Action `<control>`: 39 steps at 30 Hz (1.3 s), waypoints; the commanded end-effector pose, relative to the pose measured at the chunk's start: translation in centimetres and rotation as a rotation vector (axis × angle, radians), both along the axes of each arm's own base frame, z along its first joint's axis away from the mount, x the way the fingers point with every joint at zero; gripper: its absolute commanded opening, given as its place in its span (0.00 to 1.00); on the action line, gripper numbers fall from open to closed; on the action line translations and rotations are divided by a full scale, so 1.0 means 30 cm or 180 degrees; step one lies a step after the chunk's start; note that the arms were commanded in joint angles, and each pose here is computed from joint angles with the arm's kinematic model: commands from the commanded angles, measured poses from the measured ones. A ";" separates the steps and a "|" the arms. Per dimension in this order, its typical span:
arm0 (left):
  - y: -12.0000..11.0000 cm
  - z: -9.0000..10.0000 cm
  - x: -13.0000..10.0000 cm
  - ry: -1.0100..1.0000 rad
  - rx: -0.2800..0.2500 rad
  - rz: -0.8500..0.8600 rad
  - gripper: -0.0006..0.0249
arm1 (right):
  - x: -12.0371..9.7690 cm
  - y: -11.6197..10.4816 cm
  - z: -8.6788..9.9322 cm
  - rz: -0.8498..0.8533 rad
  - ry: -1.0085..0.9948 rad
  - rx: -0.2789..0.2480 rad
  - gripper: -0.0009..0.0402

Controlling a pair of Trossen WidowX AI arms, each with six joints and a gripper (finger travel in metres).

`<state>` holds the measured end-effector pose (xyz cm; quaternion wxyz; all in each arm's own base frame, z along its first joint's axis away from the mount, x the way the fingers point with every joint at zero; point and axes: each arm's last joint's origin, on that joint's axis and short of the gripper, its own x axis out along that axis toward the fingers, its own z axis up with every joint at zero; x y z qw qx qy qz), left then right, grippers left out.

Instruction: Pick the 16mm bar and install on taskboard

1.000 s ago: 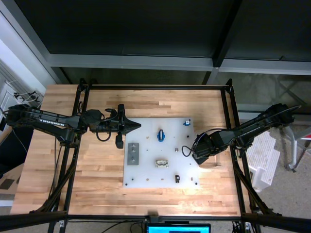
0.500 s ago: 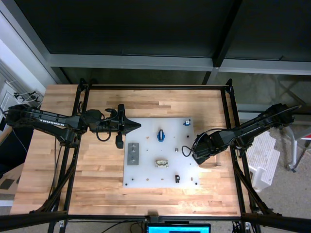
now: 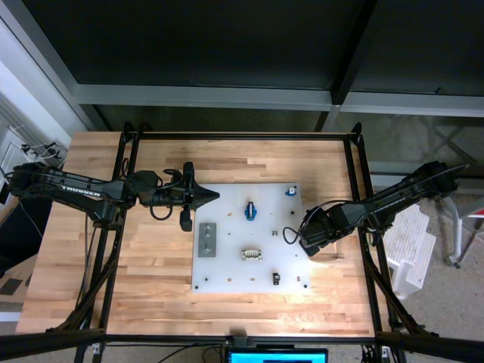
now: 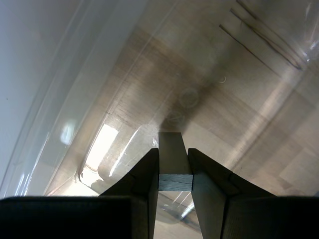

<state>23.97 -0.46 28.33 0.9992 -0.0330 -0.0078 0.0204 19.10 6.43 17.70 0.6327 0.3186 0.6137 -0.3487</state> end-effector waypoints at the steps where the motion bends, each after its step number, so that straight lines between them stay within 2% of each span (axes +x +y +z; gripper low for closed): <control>1: 0.000 0.001 0.000 -0.0002 0.0001 0.0000 0.03 | -0.001 0.000 0.004 0.0001 -0.0021 -0.0001 0.05; 7: 0.000 0.001 0.000 -0.0002 0.0001 0.0000 0.03 | -0.014 -0.005 0.037 0.0047 -0.0113 0.0031 0.05; 13: 0.000 0.001 0.000 -0.0002 0.0001 -0.0001 0.03 | -0.026 -0.010 0.128 0.0277 -0.0106 -0.0016 0.05; 17: 0.000 0.001 0.000 -0.0002 0.0001 0.0000 0.03 | -0.029 -0.011 0.188 0.0563 -0.0108 -0.0015 0.05; 23: 0.000 0.001 0.000 -0.0002 0.0001 -0.0001 0.03 | -0.020 -0.007 0.259 0.1368 -0.0171 -0.0011 0.05; 32: 0.000 0.001 0.000 -0.0002 0.0000 0.0000 0.03 | -0.022 -0.006 0.360 0.2213 -0.0168 -0.0045 0.05; 39: 0.000 0.001 0.000 -0.0002 0.0001 0.0000 0.03 | -0.030 -0.008 0.381 0.2486 -0.0089 -0.0057 0.05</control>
